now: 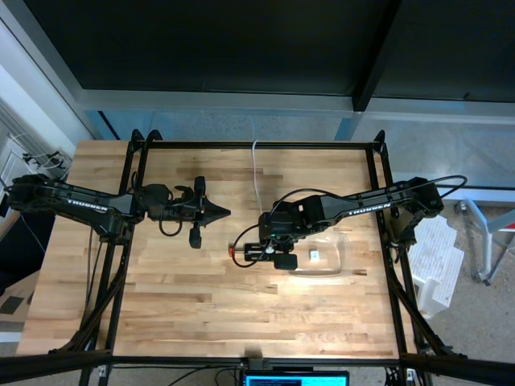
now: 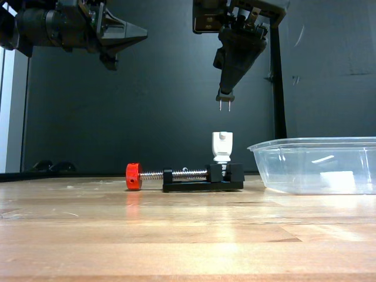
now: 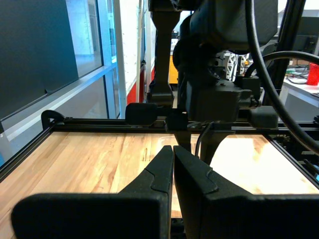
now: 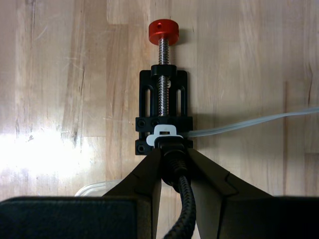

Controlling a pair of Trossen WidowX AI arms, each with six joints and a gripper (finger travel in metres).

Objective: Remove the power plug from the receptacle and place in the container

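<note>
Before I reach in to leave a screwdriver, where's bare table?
Bare: the wide table strip between vise, tray and near edge. Crowded: centre, where the right gripper holds the plug above the socket; the shut left gripper hangs left of it.

Robotics lab: black-framed wooden workbench (image 1: 201,305), glass partition (image 3: 84,45), cluttered bench (image 3: 301,88) beyond.

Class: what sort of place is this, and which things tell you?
Probably a robotics lab bench: the left end effector hovers shut over a wooden table, and the right end effector holds a power plug above the receptacle clamped in a vise, near a clear container.
</note>
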